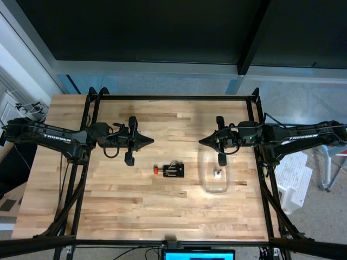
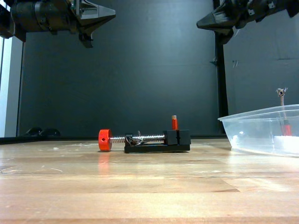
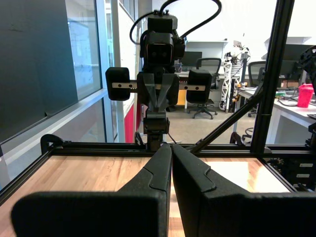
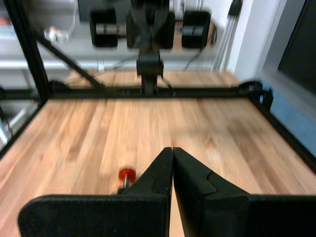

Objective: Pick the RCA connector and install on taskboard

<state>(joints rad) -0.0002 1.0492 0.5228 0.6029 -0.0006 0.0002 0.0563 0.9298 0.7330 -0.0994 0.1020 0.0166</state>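
Note:
The taskboard [image 1: 173, 171] is a small black block with an orange-red knob [image 1: 155, 170], lying mid-table; the low view shows its knob [image 2: 104, 139] and a silvery spring. The RCA connector [image 1: 217, 174] stands inside a clear plastic tray [image 1: 209, 187], its wiry top [image 2: 281, 94] poking above the tray rim. My left gripper [image 1: 150, 141] hovers high, left of and behind the board, shut and empty. Facing it from the right, my right gripper [image 1: 200, 141] is also shut and empty, above the tray's far end. In the right wrist view the knob [image 4: 127, 174] lies just beside the shut fingertips [image 4: 165, 157].
A black metal frame [image 1: 173, 98] runs around the wooden table [image 1: 135, 211]. The clear tray [image 2: 266, 133] sits right of the board. In the left wrist view the right arm [image 3: 159, 74] faces me across the table. A screen [image 1: 198, 254] sits at the near edge.

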